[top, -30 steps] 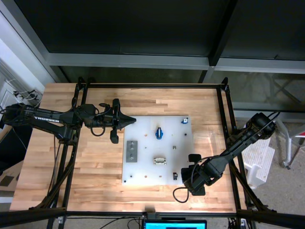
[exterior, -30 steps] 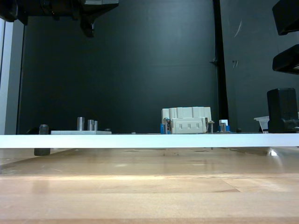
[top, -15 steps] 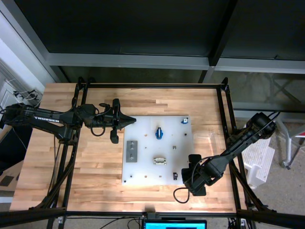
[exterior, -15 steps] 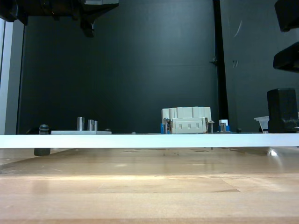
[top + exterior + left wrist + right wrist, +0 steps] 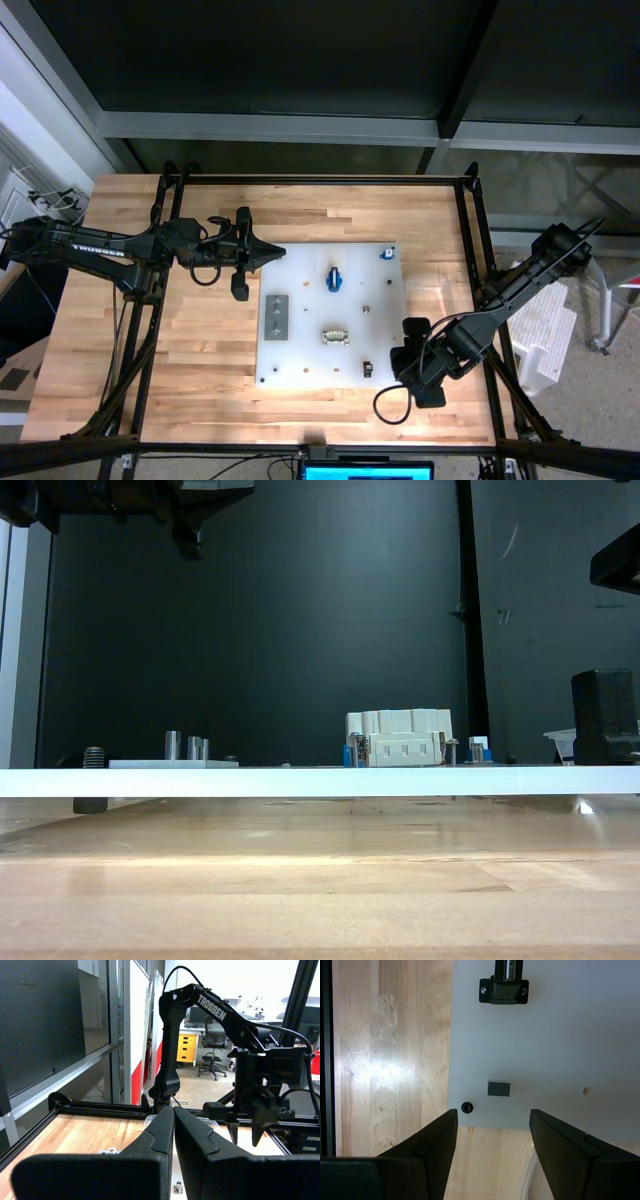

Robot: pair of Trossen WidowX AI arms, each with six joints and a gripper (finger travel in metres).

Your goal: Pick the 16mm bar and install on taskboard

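Neither gripper holds a bar. On the white taskboard (image 5: 300, 365), a grey block (image 5: 275, 317) near its left edge carries short upright metal pins (image 5: 172, 745); I cannot tell which of them is the 16mm bar. My left gripper (image 5: 268, 254) hovers at the board's far left corner, high above it (image 5: 190, 525), with its fingers (image 5: 165, 1132) pressed together. My right gripper (image 5: 405, 345) hangs over the board's near right corner, pointing down. Its fingers (image 5: 437, 1145) are spread apart with nothing between them.
On the board stand a blue knob (image 5: 334, 279), a beige connector (image 5: 336, 338) (image 5: 398, 738) and a black clip (image 5: 367, 368) (image 5: 504, 987). A small grey square (image 5: 499, 1088) and a screw hole (image 5: 466, 1107) lie under the right gripper. A black frame (image 5: 470, 250) edges the table.
My right gripper has risen and shifted a little to the right, away from the board's corner. The left arm has stayed still.
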